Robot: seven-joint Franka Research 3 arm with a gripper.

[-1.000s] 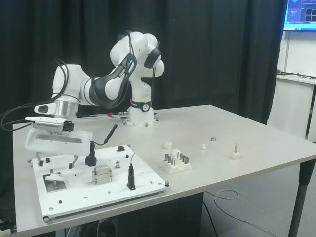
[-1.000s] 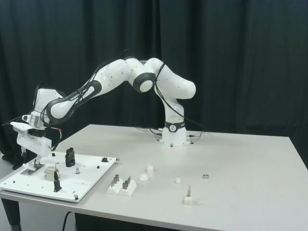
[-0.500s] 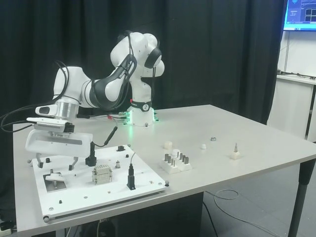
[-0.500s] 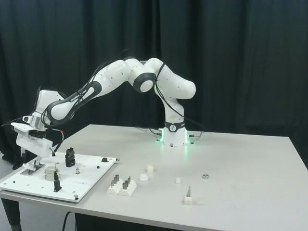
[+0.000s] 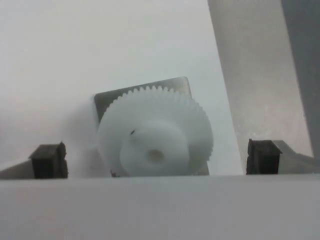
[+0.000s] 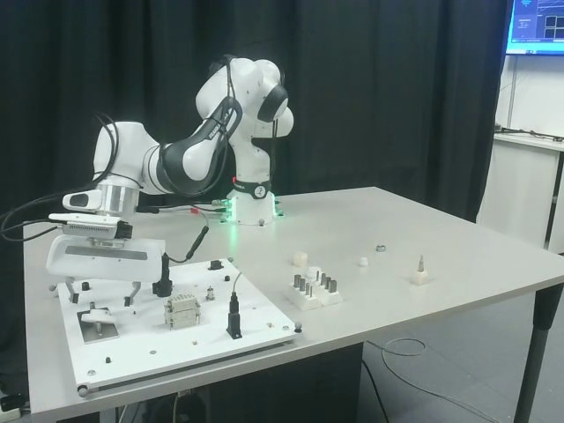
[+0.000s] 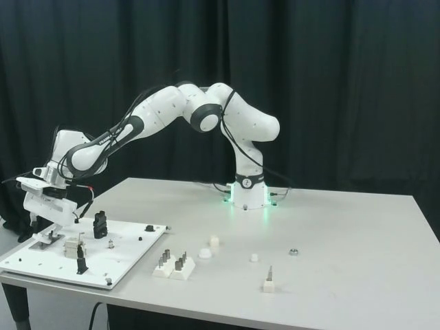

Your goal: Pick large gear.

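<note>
Landmark: white board (image 6: 176, 330) at the table's (image 6: 423, 238) front corner, farthest from the arm's base (image 6: 249, 204).

Large gear (image 5: 155, 134): white, toothed, hub and centre hole facing up, lying on a grey metal plate (image 5: 182, 86) set into the board. Wrist view shows it whole, unheld. In the first room view the plate (image 6: 95, 326) sits on the board's part farthest from the base.

Gripper (image 5: 155, 159): fingers spread wide, one black pad (image 5: 48, 161) on each side of the gear, neither touching it. The gear lies between them, clear gaps both ways. In the room views the gripper (image 6: 104, 291) hangs just above the plate, the arm reaching out from the base over the board.

Also on the board: a black upright connector (image 6: 234, 322) near its front edge, a small grey block (image 6: 181, 310) mid-board, a black part (image 6: 161, 284) behind that.

Off the board, toward the table's middle: a white pin holder (image 6: 313, 289), a small white gear (image 6: 300, 258), a white peg stand (image 6: 420, 274). Green light glows at the base.
</note>
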